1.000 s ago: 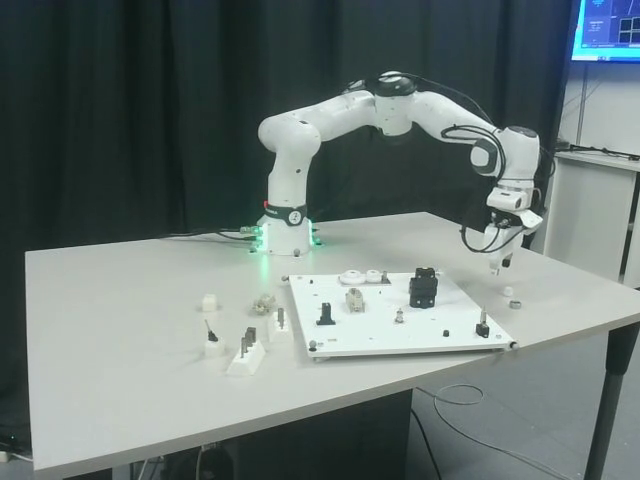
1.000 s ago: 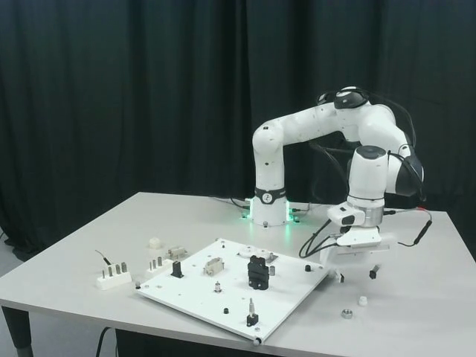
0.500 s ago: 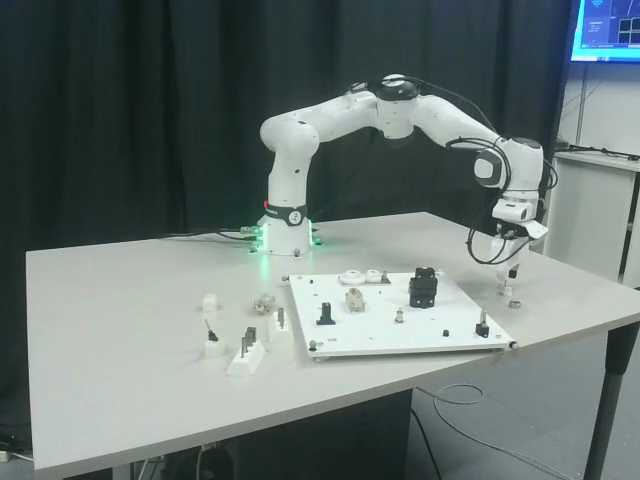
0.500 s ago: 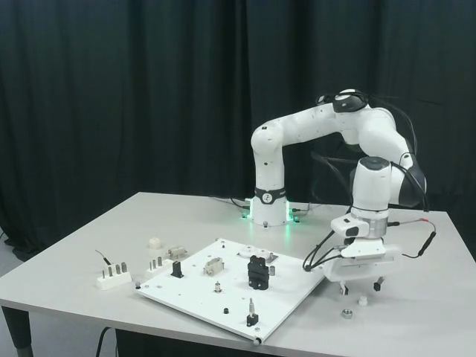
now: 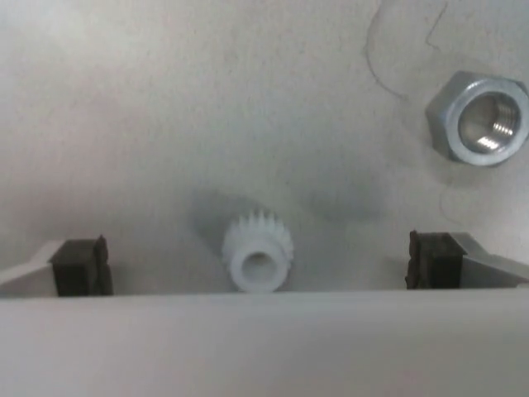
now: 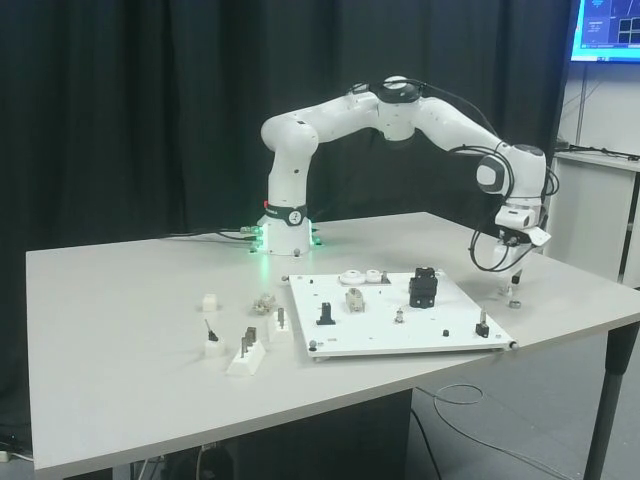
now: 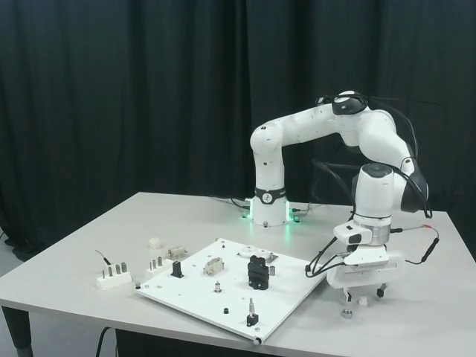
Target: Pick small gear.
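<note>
Nearby, a grey nut lies apart; the released hand straddles the small gear.

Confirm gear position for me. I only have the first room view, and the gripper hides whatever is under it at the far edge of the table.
Observer: In the wrist view the small gear stands on end between the two open fingers, touching neither.
Operator: Anything else close by?
Observer: Yes, a hex nut lies flat on the table, off to one side of the gear and outside the finger gap.
Operator: How low is the gripper?
Observer: In the second room view the gripper is just above the table, beside the white board, with the gear showing under it.
</note>
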